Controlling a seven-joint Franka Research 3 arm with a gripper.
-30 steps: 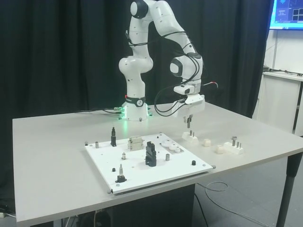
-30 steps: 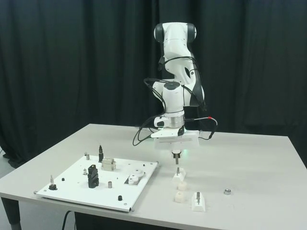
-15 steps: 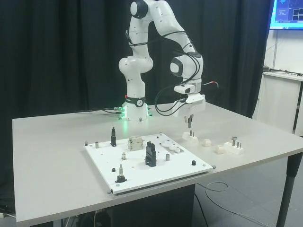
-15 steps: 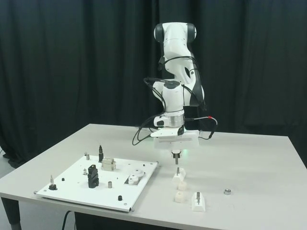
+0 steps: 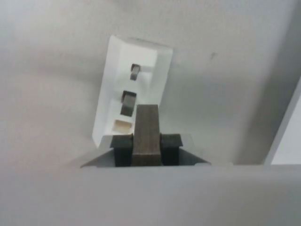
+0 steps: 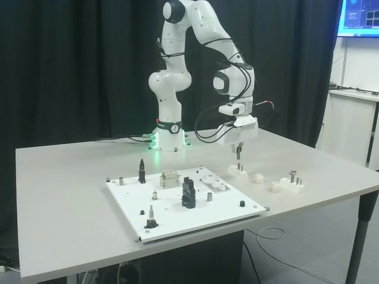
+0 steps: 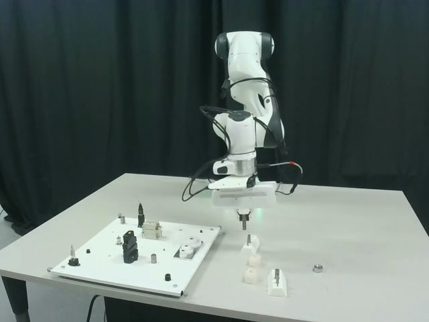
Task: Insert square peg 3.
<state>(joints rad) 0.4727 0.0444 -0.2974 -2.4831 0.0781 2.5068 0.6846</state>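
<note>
The gripper is clamping the square peg between its fingers, dead centre in the wrist view, hanging above the white holder block on the bench. I'd keep the peg vertical and square its faces to the target hole before descending.

The white arm stands on the grey table. Its gripper hangs above a small white block carrying an upright peg. A white board with black fixtures lies near the front edge.
</note>
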